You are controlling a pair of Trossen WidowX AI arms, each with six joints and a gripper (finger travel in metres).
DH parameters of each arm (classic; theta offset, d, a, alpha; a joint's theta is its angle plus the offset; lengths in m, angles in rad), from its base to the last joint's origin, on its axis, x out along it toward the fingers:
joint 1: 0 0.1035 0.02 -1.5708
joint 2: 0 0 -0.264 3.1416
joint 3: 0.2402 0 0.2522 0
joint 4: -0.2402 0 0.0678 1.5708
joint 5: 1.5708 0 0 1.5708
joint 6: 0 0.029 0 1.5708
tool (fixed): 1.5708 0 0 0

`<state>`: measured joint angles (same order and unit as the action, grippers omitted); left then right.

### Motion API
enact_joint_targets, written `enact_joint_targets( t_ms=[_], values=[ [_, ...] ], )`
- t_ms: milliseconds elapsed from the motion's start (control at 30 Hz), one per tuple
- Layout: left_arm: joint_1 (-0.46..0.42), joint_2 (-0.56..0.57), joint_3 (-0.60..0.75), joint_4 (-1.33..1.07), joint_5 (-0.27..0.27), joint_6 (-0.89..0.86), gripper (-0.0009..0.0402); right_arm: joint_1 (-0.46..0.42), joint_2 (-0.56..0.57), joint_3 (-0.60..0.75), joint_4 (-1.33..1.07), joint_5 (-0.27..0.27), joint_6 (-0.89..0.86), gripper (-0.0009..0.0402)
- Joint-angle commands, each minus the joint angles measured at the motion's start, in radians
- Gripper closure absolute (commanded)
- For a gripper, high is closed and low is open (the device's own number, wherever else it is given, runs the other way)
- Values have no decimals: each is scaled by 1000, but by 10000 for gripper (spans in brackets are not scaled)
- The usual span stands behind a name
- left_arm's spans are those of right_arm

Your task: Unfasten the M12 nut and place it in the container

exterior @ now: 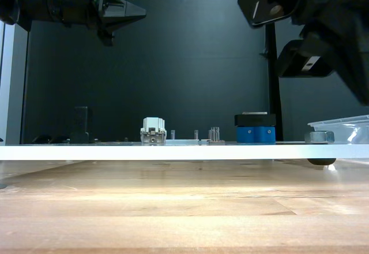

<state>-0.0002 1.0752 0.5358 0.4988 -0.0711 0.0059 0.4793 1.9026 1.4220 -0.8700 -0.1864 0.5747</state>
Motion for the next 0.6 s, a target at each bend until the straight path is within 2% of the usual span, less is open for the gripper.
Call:
enact_joint_targets(
  t_ms=[33, 300, 600],
  values=[
    [0, 0, 0, 0, 0, 0, 393, 2, 5, 2, 2, 0, 8, 393],
    [0, 0, 0, 0, 0, 0, 393, 3, 5, -1, 0, 11, 20, 393],
    [0, 0, 0, 0, 0, 0, 393, -6, 54, -5, 23, 29, 12, 393]
  ],
)
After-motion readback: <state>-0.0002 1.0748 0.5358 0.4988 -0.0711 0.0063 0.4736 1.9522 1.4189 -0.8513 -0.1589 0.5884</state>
